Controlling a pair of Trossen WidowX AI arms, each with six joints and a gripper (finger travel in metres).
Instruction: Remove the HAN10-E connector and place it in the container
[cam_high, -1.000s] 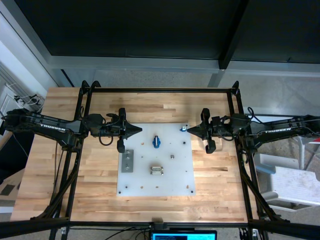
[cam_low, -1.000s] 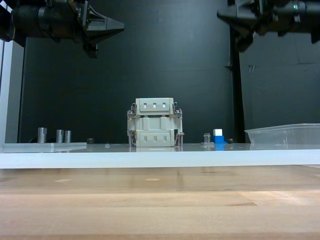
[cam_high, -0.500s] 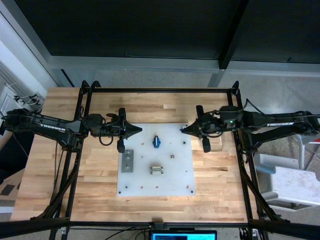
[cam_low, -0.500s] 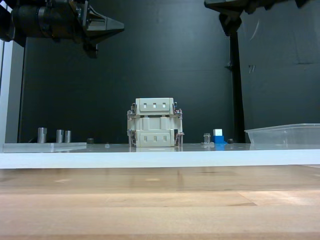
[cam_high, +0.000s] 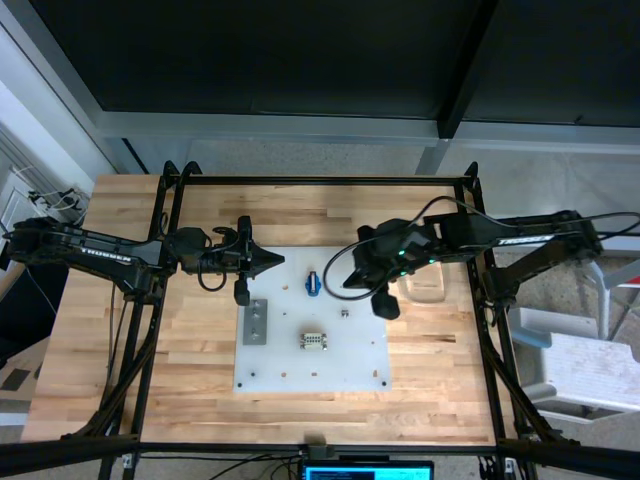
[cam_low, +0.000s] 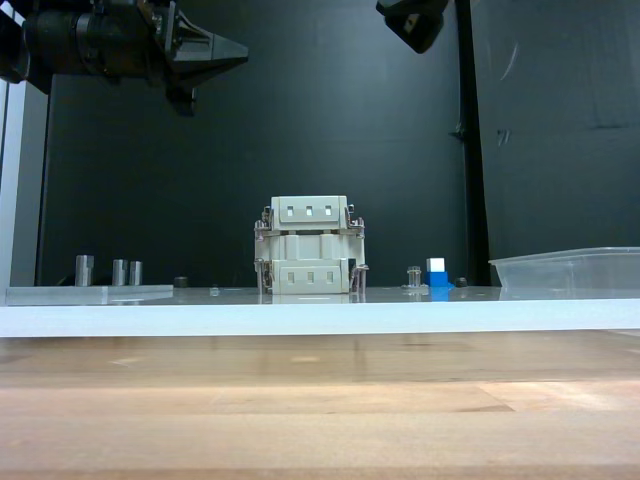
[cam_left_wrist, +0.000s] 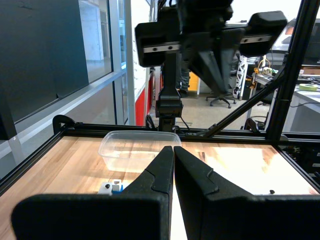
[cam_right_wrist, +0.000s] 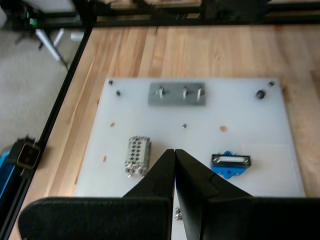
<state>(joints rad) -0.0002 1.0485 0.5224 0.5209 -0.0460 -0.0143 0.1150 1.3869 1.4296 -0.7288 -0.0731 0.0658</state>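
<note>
HAN10-E connector (cam_high: 314, 341): beige-grey block with metal clips, upright on the smooth white board (cam_high: 360, 350). Clear round-cornered container (cam_high: 428, 283) sits on the wood-plank surface (cam_high: 150, 380) beside the board. Left claw (cam_high: 282, 260) pressed together, raised at the board's far left corner. Right claw (cam_high: 331, 287) pressed together, high over the board.

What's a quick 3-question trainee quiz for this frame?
1. True or false: the connector sits on the board.
2. The left gripper, over the board's far-left part, and the right gripper, over the board's far half, are both: A open, B shut.
3. Fill in: the container stands beside the board's ___ edge.
Key: 1 true; 2 B; 3 right.
</note>
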